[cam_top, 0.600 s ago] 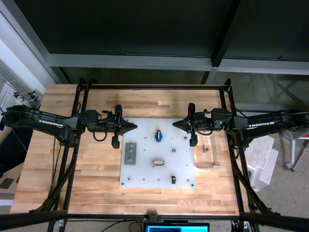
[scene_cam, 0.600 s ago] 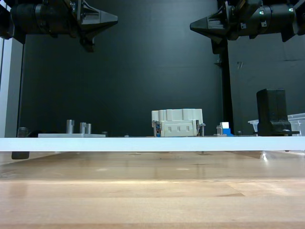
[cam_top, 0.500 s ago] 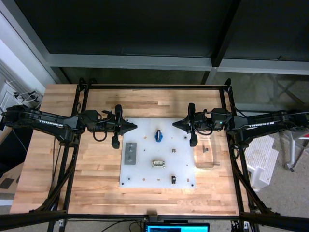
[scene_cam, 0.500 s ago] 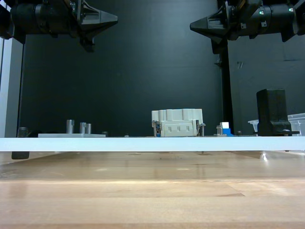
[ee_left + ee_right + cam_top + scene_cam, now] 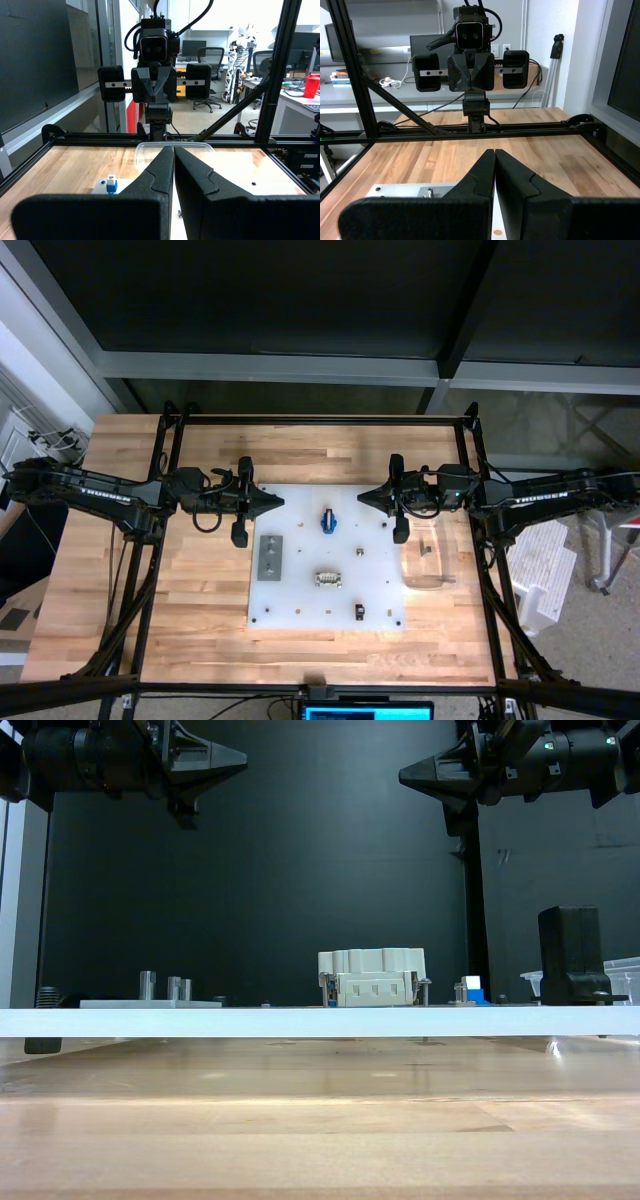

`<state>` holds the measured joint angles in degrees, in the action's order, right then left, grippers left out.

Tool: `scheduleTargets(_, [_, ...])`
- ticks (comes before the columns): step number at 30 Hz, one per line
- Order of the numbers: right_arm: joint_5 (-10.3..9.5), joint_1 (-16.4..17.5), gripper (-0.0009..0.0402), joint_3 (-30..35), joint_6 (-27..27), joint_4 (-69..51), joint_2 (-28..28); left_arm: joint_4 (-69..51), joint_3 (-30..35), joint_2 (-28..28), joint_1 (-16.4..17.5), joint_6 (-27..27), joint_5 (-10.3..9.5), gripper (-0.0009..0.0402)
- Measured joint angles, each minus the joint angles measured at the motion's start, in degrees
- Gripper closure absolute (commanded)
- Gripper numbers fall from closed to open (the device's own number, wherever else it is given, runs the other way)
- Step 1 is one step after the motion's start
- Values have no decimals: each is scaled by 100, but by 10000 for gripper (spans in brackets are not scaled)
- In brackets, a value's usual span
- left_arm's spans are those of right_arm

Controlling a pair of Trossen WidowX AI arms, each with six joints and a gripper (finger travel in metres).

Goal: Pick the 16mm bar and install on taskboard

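Note:
The white taskboard [image 5: 300,605] lies mid-table, carrying a grey block [image 5: 270,555] and a blue knob [image 5: 329,521]. A tiny grey peg, the 16mm bar [image 5: 426,548], rests in the clear tray [image 5: 440,582] just right of the board. My left gripper [image 5: 278,502] hovers over the board's far left corner, shut and holding nothing, its fingers pressed together in the left wrist view [image 5: 173,149]. My right gripper [image 5: 362,497] hovers over the far right part of the board, also shut and holding nothing [image 5: 495,151]. Both hang high above the board in the low view [image 5: 240,760] [image 5: 405,772].
A white connector [image 5: 327,580] and a small black connector [image 5: 359,613] stand on the board's near half. A black frame [image 5: 320,421] runs around the wooden table [image 5: 180,610].

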<state>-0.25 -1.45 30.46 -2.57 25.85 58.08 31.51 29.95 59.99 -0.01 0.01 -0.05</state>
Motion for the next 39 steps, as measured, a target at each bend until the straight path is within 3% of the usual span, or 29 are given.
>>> scheduleTargets(7, [35,13,393,380,-111,-1078,-70,2,-2,2,0,0,2,393])
scheduleTargets(20, [13,201,393,1655,-144,-5248,-59,0,-2,2,0,2,0,393])
scheduleTargets(39, [15,466,393,2065,-396,-8354,-57,0,-2,2,0,0,2,393])
